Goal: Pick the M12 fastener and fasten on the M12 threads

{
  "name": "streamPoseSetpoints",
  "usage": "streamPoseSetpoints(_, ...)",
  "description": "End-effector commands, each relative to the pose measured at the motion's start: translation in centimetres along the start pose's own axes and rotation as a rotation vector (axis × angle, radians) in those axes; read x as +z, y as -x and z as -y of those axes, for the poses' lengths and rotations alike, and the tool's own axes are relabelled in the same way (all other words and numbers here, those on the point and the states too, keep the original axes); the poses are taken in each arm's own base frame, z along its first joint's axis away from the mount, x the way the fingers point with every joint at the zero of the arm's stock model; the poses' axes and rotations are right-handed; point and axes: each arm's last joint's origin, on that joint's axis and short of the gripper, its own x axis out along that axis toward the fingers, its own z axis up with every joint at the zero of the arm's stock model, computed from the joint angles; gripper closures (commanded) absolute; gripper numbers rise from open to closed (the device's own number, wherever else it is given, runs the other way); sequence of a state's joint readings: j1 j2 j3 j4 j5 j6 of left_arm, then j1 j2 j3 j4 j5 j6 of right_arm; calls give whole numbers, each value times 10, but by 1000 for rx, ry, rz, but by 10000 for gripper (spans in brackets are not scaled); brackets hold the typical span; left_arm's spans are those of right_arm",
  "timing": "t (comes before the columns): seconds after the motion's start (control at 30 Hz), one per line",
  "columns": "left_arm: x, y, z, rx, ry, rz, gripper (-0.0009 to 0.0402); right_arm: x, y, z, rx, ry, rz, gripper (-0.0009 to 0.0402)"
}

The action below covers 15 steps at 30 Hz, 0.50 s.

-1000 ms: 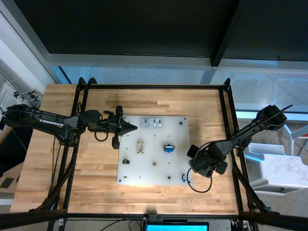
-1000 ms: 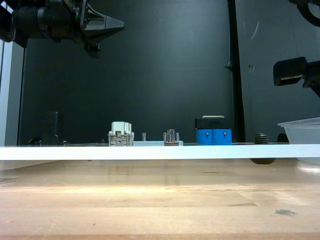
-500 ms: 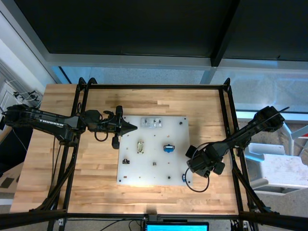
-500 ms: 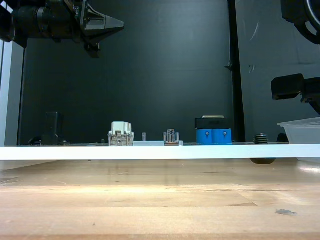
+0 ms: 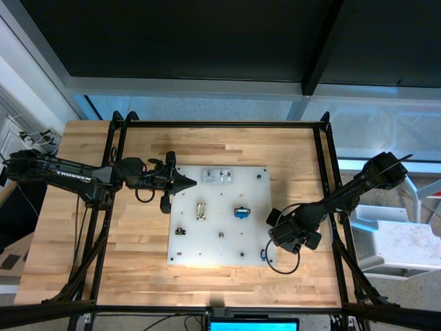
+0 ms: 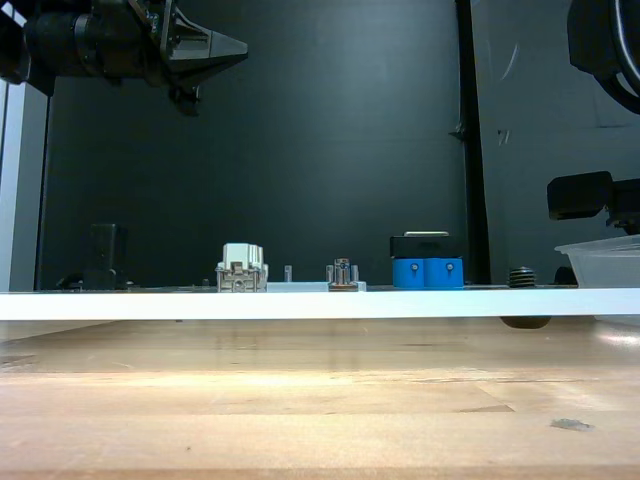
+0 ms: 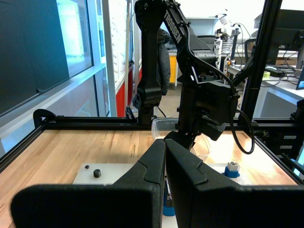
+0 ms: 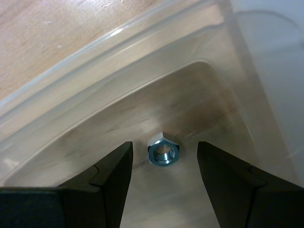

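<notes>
The M12 nut, small, silver and hexagonal, lies flat on the floor of the clear tray. My right gripper is open and points down into the tray, one finger on each side of the nut and neither touching it. From above, the right gripper covers the tray just off the board's right edge. The black ribbed stud stands bare on the white board. Above the board's far left edge hovers my left gripper, shut and holding nothing.
On the board stand a blue block, a white connector, a small metal part and a black post. A black frame rings the wooden table.
The right gripper has come down toward the tray and shifted slightly toward the board. The left arm has not moved.
</notes>
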<state>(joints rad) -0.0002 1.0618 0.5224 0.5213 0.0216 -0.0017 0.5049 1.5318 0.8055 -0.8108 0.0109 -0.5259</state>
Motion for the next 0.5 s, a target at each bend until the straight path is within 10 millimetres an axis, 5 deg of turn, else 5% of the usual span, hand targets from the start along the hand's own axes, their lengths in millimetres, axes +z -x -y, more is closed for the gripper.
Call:
streamPoseSetpoints(0.03,0,0,0,0,0,0,393,-1,-2,0,-3,-4,6,205)
streamPoseSetpoints(0.5,0,0,0,0,0,0,393,-4,-8,-1,-3,-6,8,210)
